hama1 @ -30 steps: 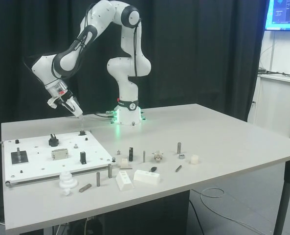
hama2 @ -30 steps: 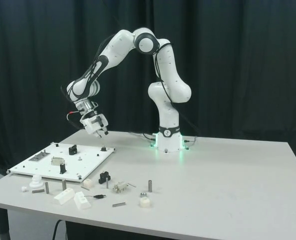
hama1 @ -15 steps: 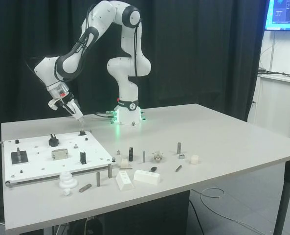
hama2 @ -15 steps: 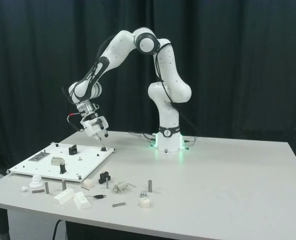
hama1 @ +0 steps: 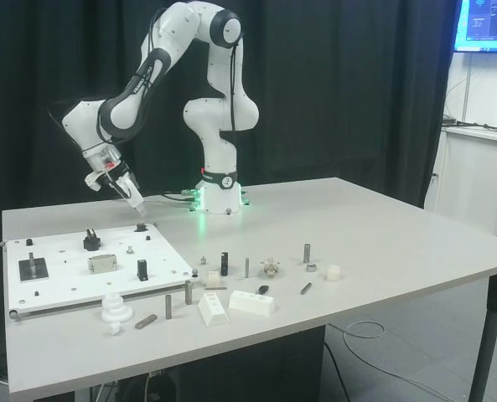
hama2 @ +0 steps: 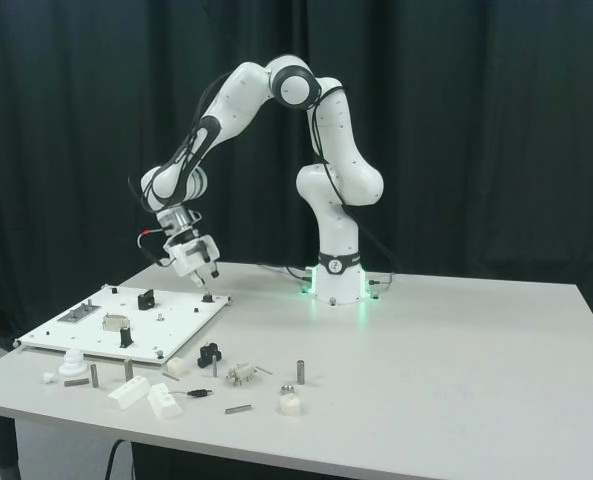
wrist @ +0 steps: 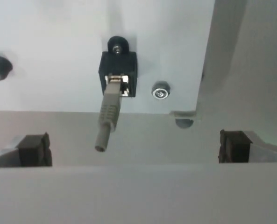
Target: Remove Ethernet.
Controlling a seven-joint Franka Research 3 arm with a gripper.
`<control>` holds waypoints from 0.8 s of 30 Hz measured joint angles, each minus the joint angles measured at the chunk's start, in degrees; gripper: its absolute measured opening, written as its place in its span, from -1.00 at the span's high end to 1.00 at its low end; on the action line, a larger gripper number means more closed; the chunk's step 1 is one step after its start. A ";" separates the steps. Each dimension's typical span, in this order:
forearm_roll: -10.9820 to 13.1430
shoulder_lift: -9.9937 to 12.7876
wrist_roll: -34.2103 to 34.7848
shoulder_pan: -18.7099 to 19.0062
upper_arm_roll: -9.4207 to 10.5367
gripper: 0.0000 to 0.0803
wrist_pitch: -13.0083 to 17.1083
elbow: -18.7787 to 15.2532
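Even overhead light against black curtains; the white board (wrist: 49, 51) glares palely in the wrist view, shadows soft.

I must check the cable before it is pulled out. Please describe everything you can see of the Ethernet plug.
The Ethernet plug is a short grey stub with a ribbed boot that looks rubbery and a clear-looking head. The head sits inside a black socket block on the white board. The stub leans out tilted, its cut end free. Nothing else touches it; the gripper hangs above, apart.
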 joint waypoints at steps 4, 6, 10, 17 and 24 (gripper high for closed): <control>0.71 0.01 0.00 0.14 0.02 -0.99 0.83 -0.84; 0.93 0.05 0.00 0.21 0.01 -0.99 1.29 -1.14; 1.02 0.12 -0.07 0.44 0.02 -0.99 2.23 -1.48; 1.37 0.13 -0.40 0.98 0.10 -0.99 4.00 -2.03; 1.95 0.28 -0.41 1.50 0.13 -0.99 4.91 -2.39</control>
